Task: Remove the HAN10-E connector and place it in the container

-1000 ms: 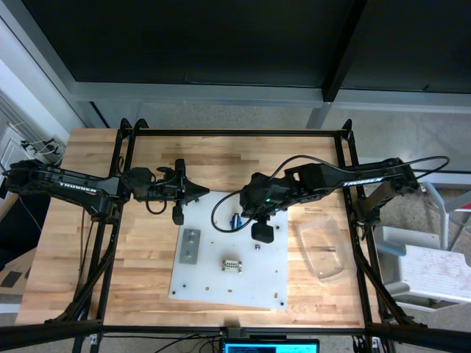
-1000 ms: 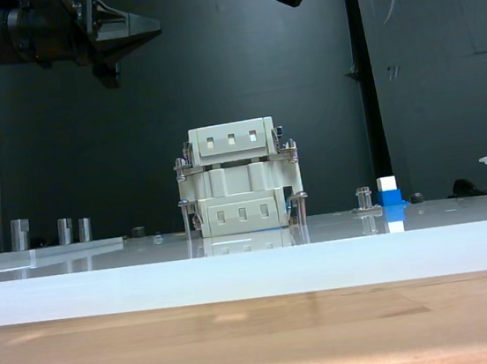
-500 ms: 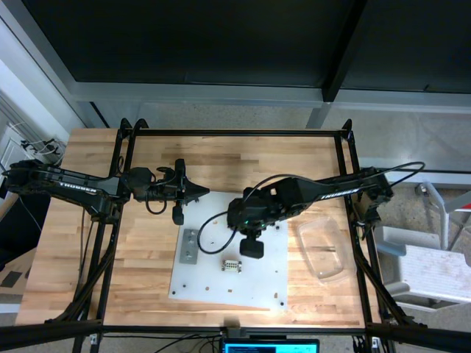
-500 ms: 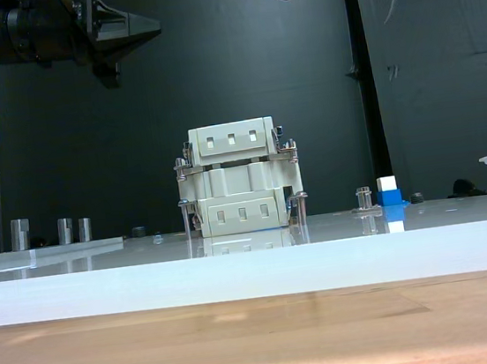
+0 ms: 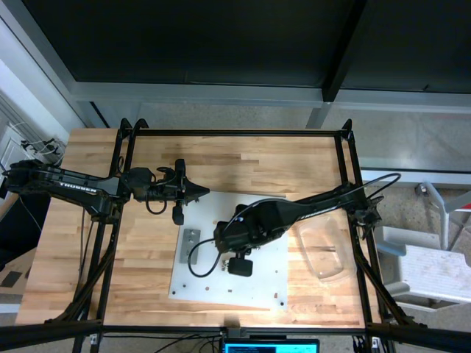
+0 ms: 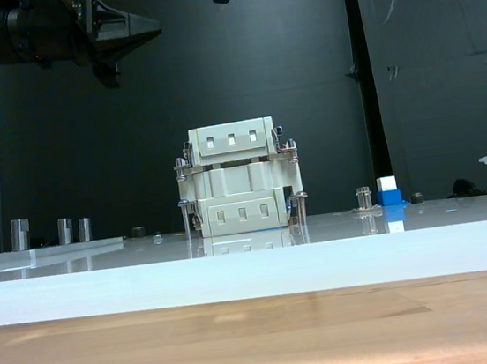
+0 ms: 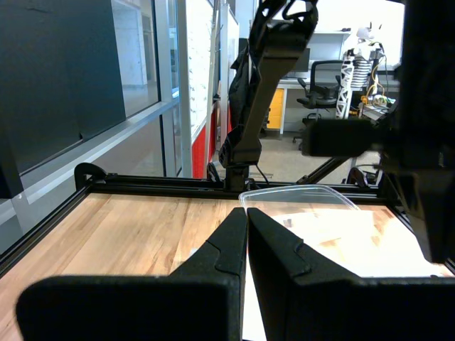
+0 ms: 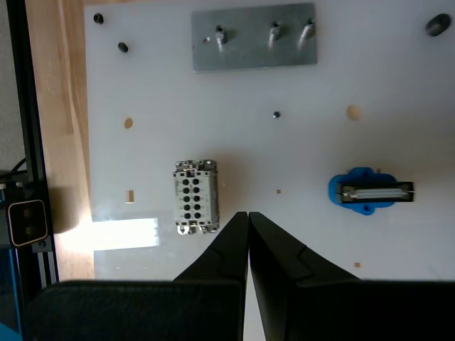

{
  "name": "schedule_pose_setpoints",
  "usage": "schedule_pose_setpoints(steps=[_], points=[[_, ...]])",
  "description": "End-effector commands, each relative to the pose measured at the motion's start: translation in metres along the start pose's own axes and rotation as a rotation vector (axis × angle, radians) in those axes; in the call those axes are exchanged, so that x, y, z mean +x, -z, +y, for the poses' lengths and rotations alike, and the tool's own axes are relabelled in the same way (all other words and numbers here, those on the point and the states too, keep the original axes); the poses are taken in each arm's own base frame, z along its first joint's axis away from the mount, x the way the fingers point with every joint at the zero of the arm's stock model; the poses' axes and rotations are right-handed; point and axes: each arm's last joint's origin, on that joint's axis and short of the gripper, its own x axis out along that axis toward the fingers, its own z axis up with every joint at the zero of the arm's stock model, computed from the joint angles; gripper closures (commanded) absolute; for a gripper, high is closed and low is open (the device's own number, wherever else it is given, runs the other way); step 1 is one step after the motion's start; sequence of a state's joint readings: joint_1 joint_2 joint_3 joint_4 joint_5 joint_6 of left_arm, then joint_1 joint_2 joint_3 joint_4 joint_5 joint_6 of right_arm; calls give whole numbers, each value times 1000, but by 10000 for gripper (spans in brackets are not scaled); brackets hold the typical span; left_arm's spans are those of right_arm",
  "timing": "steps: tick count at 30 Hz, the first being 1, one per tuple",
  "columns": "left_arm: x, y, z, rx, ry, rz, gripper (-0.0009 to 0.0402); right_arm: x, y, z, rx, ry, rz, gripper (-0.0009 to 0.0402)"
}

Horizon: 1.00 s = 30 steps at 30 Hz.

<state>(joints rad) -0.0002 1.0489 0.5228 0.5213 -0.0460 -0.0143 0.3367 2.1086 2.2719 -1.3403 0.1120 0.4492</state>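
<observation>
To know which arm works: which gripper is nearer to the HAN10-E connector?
Right. The right gripper hovers above the HAN10-E connector; the left gripper hangs farther away, near the far left corner of the board.

The HAN10-E connector (image 8: 195, 197) stood on the board (image 5: 193, 287), container (image 5: 324, 250) on the worktop (image 5: 140, 294) at its 3 o'clock; right tool (image 8: 248, 217) hung above the connector, left tool (image 5: 197, 193) at the board's 11 o'clock

There's the white board (image 5: 268, 283), lying flat on the wooden surface (image 5: 140, 272), all boxed in by a black frame (image 5: 235, 133). On the board, a grey metal plate (image 8: 254, 37) carries three short pegs in a row. Well apart from it stands a blue connector (image 8: 370, 190), white-topped in the low view. At the near edge, a lit screen (image 5: 270, 346) peeks in.
</observation>
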Motion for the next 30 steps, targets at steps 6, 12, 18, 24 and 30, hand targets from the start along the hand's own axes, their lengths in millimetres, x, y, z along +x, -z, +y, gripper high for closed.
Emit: schedule_pose_setpoints(steps=[6,12,18,24,30], points=[[0,0,0,0,0,0,393,16,0,14,-2,7,33,379],[0,0,0,0,0,0,393,32,1,20,5,12,56,299],[0,0,0,0,0,0,393,39,1,24,21,9,65,206],[0,0,0,0,0,0,393,48,2,27,10,13,74,133],[0,0,0,0,0,0,393,67,3,31,-1,26,102,96]])
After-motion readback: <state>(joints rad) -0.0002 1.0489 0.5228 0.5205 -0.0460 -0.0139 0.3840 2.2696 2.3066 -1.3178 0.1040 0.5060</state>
